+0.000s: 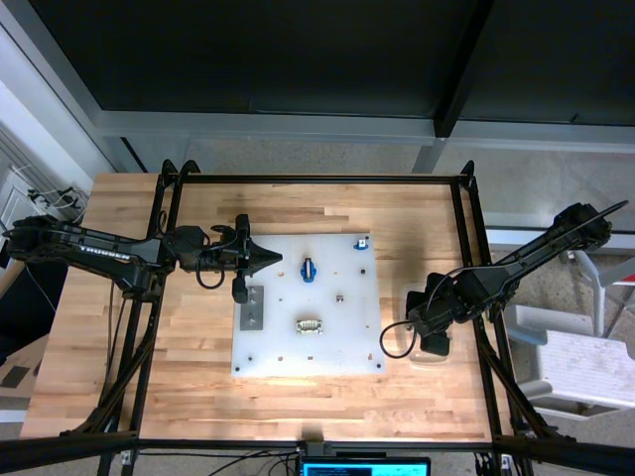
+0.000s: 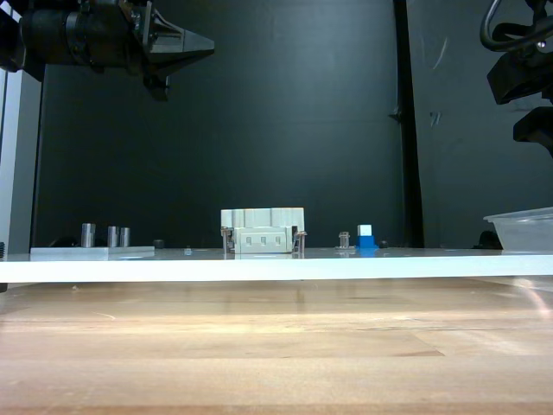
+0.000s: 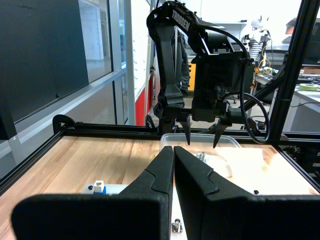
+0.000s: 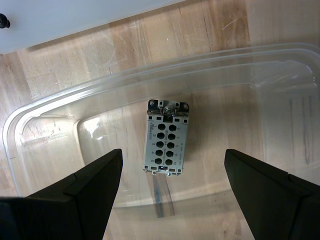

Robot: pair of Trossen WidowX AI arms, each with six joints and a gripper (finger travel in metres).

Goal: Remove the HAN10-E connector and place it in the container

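Observation:
The HAN10-E connector (image 4: 165, 142), a small light-grey block with two rows of pin holes, lies flat on the floor of the clear container (image 4: 30, 115). My right gripper (image 4: 172, 155) hangs open straight above it, its fingers apart on either side and touching nothing. In the high view the right gripper (image 1: 434, 342) covers most of the container, just right of the white board (image 1: 268, 357). My left gripper (image 1: 268, 260) hovers shut and empty over the board's left part, high above it in the low view (image 2: 203, 41). The left wrist view shows the connector (image 3: 202, 156) inside the container (image 3: 170, 136).
On the board stand a light-grey socket block (image 1: 309, 325), a blue knob-like piece (image 1: 308, 269), a small blue-and-white part (image 1: 362, 241) and a grey metal plate with pegs (image 1: 253, 309). A black frame (image 1: 317, 179) borders the wooden table.

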